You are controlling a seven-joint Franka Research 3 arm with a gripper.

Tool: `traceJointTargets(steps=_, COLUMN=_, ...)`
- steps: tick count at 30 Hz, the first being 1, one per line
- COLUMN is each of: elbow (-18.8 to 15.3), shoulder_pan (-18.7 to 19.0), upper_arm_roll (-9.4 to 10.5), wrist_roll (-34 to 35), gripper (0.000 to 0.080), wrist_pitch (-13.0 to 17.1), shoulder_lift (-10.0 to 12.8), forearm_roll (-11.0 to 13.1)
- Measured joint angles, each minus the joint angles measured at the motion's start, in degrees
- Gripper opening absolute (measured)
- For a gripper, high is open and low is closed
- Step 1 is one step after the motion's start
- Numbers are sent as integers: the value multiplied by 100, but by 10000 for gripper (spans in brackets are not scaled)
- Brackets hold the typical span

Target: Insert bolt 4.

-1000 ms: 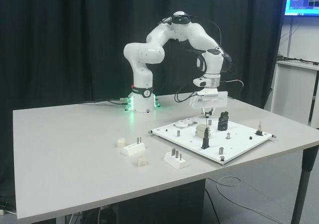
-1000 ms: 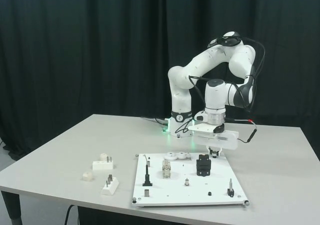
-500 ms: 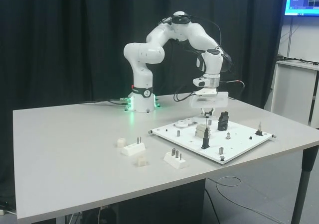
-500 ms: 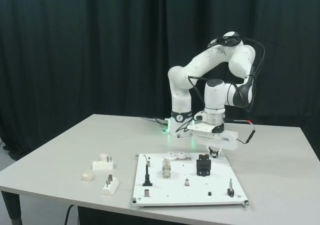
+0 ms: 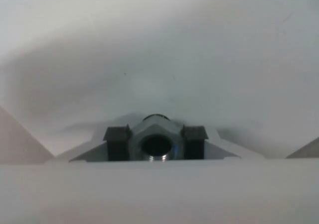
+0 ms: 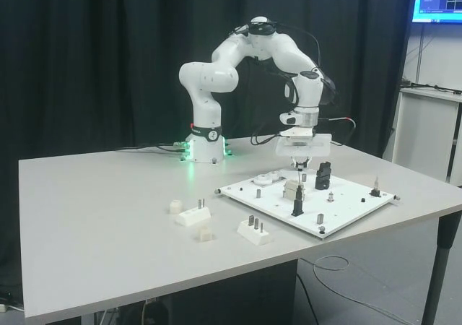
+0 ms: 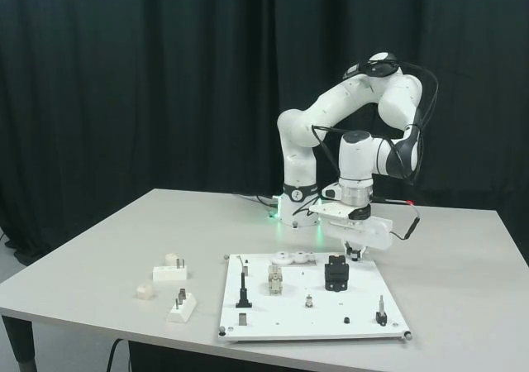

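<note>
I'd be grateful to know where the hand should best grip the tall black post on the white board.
Grip its thin upper stem, coming straight down from above: the black post stands upright on the white board, with its wider base sitting low.

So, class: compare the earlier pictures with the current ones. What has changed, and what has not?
The gripper has turned about its upright axis above the white board, with the bolt clamped between its fingers. The loose white blocks on the table have not moved.

Two distant room views sharing arm and table, wrist view close, perhaps facing down
</note>
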Motion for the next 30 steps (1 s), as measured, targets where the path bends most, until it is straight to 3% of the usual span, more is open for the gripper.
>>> traceJointTargets(steps=21, elbow=-90, shoulder_pan=546, upper_arm_roll=84, wrist_roll=885, gripper=225, wrist_pitch=334, shoulder_lift=-484, forearm_roll=-20)
traceJointTargets(steps=30, elbow=-95, shoulder_pan=580, upper_arm_roll=90, wrist_roll=1022, gripper=225, wrist_pitch=349, shoulder_lift=-522, forearm_roll=-22)
